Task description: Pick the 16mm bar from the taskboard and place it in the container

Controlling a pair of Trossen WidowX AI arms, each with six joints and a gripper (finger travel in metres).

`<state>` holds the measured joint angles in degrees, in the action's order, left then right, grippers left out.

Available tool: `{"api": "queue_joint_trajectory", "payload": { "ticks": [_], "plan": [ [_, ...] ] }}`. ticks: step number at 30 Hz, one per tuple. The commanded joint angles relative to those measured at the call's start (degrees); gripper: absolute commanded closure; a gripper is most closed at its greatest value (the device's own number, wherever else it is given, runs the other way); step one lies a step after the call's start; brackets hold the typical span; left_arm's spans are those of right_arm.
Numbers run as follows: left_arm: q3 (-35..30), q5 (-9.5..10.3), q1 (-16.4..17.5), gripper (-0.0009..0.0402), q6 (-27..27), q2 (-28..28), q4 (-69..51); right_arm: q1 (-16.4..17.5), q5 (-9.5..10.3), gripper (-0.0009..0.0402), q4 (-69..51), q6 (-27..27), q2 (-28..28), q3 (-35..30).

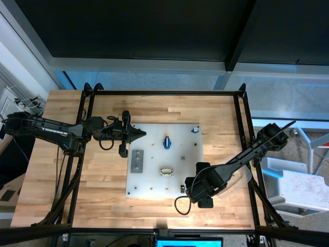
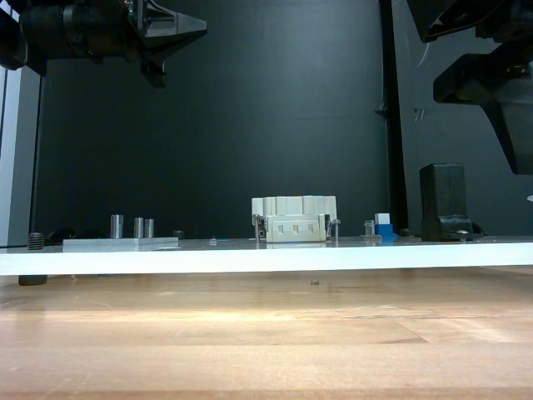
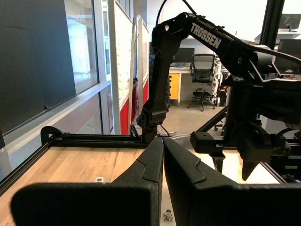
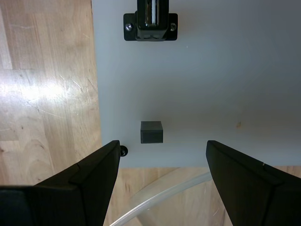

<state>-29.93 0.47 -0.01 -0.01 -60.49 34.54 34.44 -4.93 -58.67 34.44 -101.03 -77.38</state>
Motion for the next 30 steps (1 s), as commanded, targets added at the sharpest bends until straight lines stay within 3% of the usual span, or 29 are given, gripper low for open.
{"api": "queue_joint_trajectory", "payload": {
  "ticks": [1, 30],
  "plan": [
    [-0.02, -0.02, 0.02, 0.0393, 0.00, 0.00, 0.00, 0.09, -0.04, 0.0138, 0.13, -0.31, 0.00, 0.24],
    [-0.02, -0.02, 0.02, 0.0393, 0.00, 0.00, 0.00, 0.35, -0.02, 0.0138, 6.16, -0.61, -1.95, 4.61]
  ]
}}
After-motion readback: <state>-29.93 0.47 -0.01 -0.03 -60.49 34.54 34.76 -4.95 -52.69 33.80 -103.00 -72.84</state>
